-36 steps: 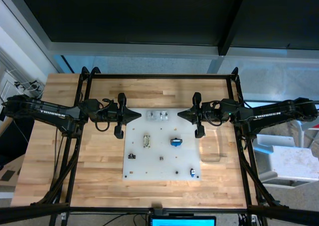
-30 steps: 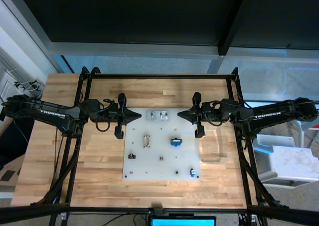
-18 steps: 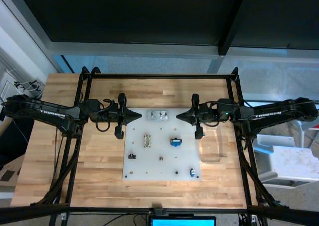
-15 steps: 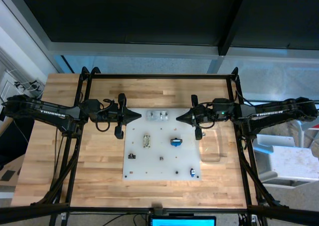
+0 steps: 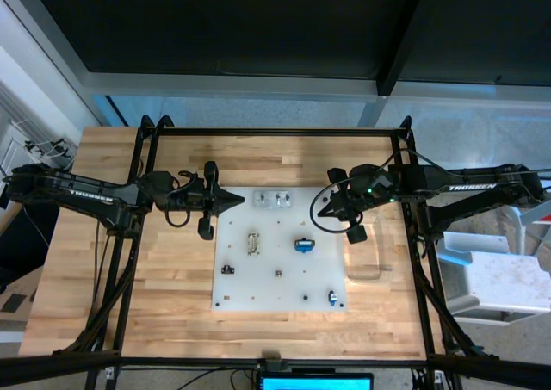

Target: Pick the M12 fastener and fasten on the M12 threads

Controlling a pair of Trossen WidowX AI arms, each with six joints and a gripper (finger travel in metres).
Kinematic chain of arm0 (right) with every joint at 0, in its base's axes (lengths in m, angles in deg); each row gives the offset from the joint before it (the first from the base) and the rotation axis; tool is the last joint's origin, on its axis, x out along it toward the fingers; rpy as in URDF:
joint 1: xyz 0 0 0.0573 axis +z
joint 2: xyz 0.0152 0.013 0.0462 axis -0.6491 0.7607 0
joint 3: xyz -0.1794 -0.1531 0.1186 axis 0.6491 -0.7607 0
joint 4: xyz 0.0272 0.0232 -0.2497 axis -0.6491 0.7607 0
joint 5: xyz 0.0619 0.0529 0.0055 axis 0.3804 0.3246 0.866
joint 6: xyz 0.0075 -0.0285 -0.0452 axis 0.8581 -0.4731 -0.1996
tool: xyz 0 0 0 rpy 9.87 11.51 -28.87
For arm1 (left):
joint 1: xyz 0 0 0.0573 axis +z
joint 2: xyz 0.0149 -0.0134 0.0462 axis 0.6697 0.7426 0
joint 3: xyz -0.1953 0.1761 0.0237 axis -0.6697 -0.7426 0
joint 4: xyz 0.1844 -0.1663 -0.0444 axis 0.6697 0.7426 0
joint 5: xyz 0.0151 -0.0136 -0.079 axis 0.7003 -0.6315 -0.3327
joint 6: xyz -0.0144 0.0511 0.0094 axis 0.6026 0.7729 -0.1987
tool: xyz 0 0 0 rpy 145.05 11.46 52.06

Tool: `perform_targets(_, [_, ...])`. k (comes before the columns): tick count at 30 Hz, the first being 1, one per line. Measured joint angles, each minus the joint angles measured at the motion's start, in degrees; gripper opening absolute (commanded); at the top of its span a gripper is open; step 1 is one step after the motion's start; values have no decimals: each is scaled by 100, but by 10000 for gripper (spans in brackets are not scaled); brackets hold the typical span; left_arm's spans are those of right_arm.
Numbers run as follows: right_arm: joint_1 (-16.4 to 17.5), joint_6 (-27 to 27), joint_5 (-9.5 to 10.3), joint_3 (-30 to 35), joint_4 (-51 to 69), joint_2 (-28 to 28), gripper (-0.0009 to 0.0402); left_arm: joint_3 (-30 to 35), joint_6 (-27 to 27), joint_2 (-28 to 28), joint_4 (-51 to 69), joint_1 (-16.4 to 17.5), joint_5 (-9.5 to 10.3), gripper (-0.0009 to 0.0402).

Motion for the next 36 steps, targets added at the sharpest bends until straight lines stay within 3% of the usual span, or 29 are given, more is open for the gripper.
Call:
perform_targets(17, [26,-1738,-22,636,2787,732,0,0,0,0,2,0,0,0])
perform_targets(21, [39,-2124,-120,643,3265,957,0,-2,0,2,2,0,0,0])
perform_targets(26, [61,-2267,-402,603,3602,1187,3,0,-2,2,2,0,0,0])
perform_targets(28, [87,-2267,-520,505,3628,1263,14,0,0,2,2,0,0,0])
perform_targets(36, [197,-2656,-518,79,3421,1412,111,-2,0,2,2,0,0,0])
